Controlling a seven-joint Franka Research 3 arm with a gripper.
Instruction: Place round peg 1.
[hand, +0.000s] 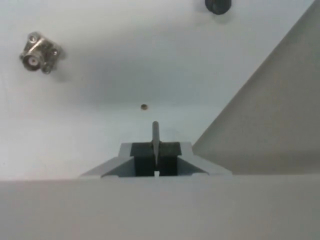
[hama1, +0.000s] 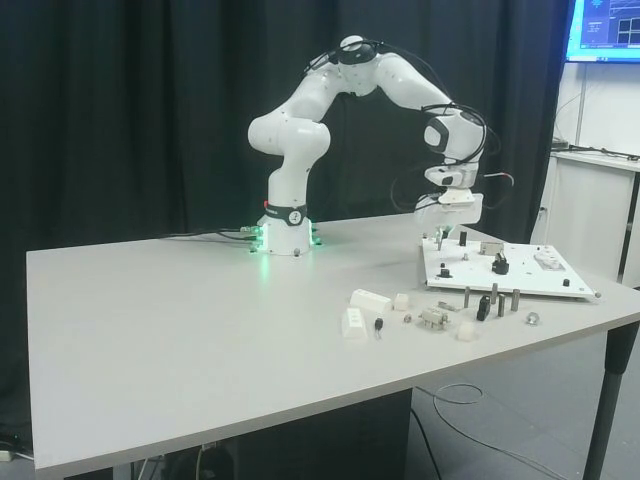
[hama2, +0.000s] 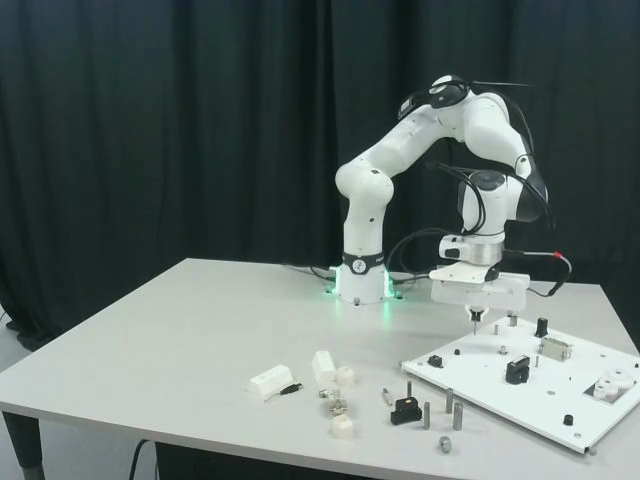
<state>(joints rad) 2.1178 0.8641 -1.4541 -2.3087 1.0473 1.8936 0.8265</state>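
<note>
Wrist view shows the gripper (hand: 155, 165) clenched on a thin grey peg (hand: 155, 137), which juts out past the black fingertip pads (hand: 142, 159) toward the white board (hand: 100, 120). Just beyond the peg's tip, near the middle of the frame, sits a small round hole (hand: 144, 107); a metal connector (hand: 39, 52) lies at upper left and a black knob (hand: 218, 5) at the top edge. In the first room view the gripper (hama1: 447, 222) hangs just above the near-left corner region of the board (hama1: 530, 285) at right of frame, and the second room view has it (hama2: 477, 312) likewise low over the board (hama2: 580, 410), peg pointing down. Judging from this, the step in hand is the final alignment and insertion. To do it well, the arm should shift sideways slightly until the peg's tip sits directly over the hole, keep the peg upright, then descend slowly and let go only once the peg is seated. Whether the tip is truly offset from the hole cannot be told for certain.
</note>
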